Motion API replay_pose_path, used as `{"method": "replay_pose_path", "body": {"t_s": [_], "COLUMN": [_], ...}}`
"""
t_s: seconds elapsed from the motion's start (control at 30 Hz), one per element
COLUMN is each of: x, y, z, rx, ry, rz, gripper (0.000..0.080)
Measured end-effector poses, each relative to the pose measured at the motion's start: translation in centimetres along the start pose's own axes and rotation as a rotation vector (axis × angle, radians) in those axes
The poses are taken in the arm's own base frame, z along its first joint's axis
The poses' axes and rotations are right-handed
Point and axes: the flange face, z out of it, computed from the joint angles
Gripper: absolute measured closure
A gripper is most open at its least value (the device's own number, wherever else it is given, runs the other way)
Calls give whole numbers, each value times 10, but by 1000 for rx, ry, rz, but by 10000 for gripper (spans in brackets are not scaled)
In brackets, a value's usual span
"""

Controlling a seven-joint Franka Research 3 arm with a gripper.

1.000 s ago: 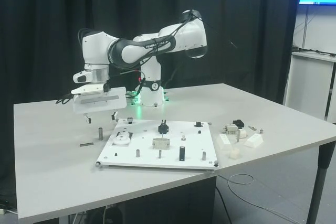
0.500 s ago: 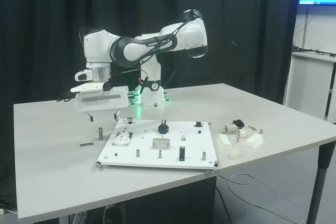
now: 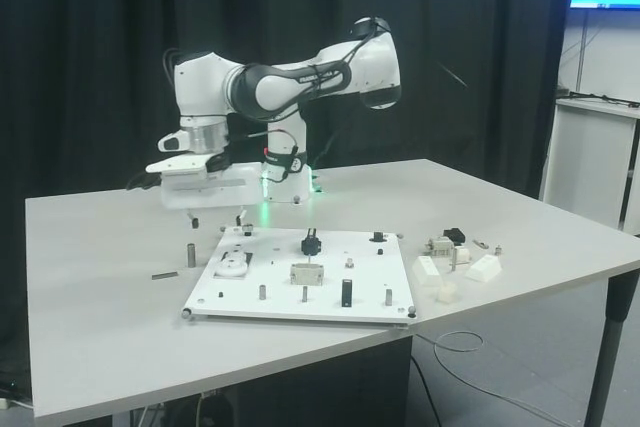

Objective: Remove small gear.

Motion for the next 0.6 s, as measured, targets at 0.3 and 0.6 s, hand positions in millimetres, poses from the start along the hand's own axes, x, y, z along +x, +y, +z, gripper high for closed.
{"method": "replay_pose_path", "body": {"t_s": [0.3, 0.6], "x": [-13, -21], "y": [-16, -23], "z": [6, 18], "rx": [-40, -85], "ry": [20, 41], "rz": [51, 18], "gripper": [3, 3]}}
